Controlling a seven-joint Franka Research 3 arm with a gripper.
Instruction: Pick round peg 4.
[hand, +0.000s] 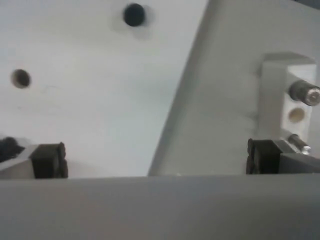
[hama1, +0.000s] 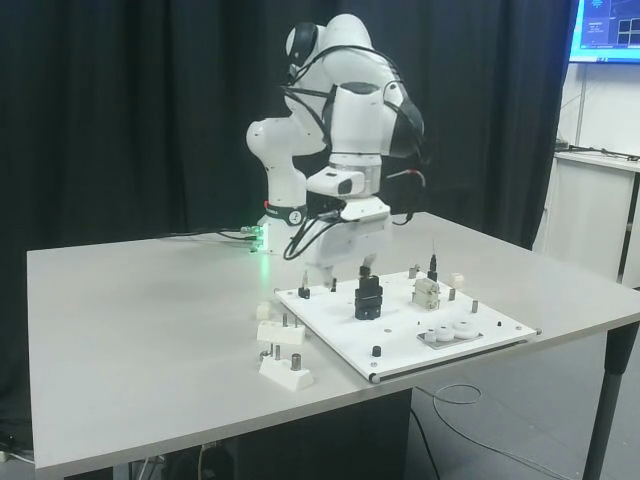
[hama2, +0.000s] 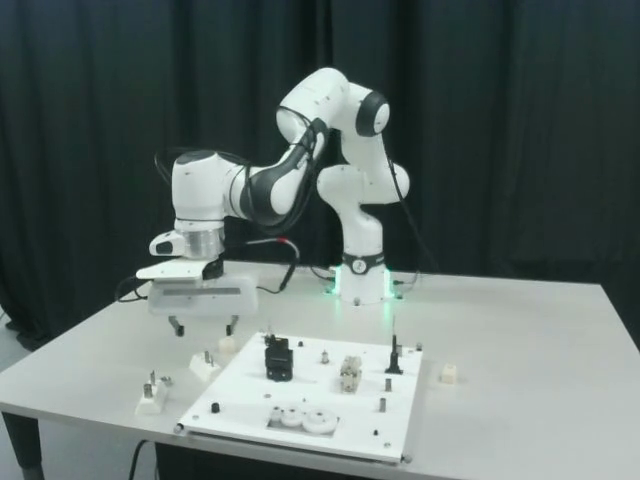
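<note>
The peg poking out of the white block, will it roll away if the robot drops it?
Probably: the peg looks round and smooth, so loose on the table it could roll. It looks like shiny grey metal, so likely stiff and a bit slippery for the open gripper. The white block should hold it meanwhile.

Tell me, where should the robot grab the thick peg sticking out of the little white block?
Grab the peg by its bare top part, above the block, coming straight down. It stands upright in its hole, which hides the lower part. It is round, so the open hand can probably squeeze it from any two opposite sides.
</note>
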